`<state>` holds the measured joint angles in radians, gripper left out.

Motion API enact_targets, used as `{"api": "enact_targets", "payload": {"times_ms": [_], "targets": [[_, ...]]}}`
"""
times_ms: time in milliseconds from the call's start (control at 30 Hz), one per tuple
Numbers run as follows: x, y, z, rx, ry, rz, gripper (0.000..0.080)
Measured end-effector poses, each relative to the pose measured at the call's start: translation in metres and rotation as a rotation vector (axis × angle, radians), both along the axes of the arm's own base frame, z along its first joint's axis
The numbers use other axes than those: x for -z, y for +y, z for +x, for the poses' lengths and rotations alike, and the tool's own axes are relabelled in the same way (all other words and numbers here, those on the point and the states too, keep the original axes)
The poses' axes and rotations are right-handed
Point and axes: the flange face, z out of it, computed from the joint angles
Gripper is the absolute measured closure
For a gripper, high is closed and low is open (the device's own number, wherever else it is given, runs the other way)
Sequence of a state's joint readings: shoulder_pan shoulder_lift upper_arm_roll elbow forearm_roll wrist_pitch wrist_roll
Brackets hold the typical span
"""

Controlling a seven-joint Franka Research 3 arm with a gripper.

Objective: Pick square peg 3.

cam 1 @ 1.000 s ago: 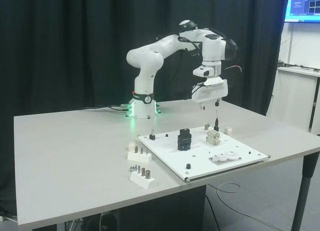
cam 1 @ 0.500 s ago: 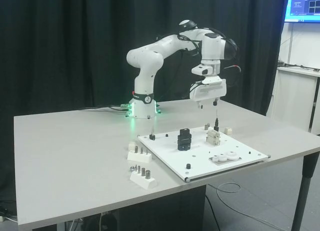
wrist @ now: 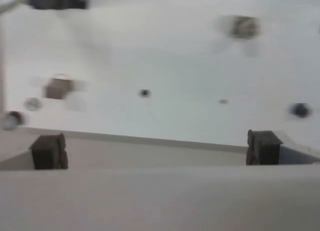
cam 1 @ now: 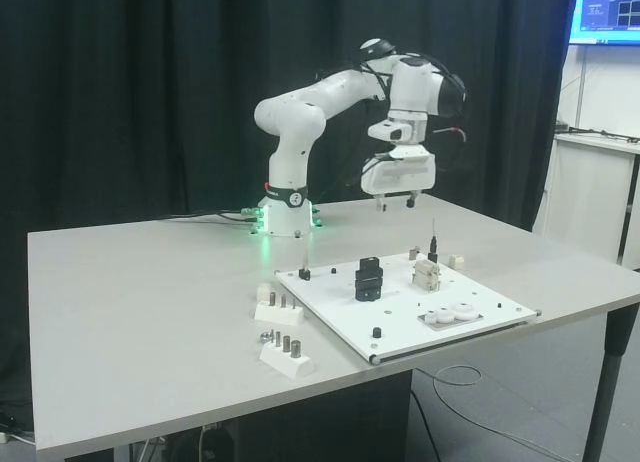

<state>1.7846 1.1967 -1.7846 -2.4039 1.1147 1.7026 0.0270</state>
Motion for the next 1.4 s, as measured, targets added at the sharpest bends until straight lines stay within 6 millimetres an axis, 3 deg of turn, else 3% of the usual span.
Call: {"api": "enact_targets", "payload": {"times_ms": [333,567,933,1400], "targets": [[-0.025,-0.069,0.002,-0.107,-0.031,-0.017,0.0003],[-0.032,-0.116,0.001,-0.195,-0.043,-0.005,0.0003],[-0.028,-0.171,-0.004,-0.255,-0.048,0.039,0.0003],[-0.005,-0.225,-0.008,-0.360,-0.030,0.059,0.0003]]}}
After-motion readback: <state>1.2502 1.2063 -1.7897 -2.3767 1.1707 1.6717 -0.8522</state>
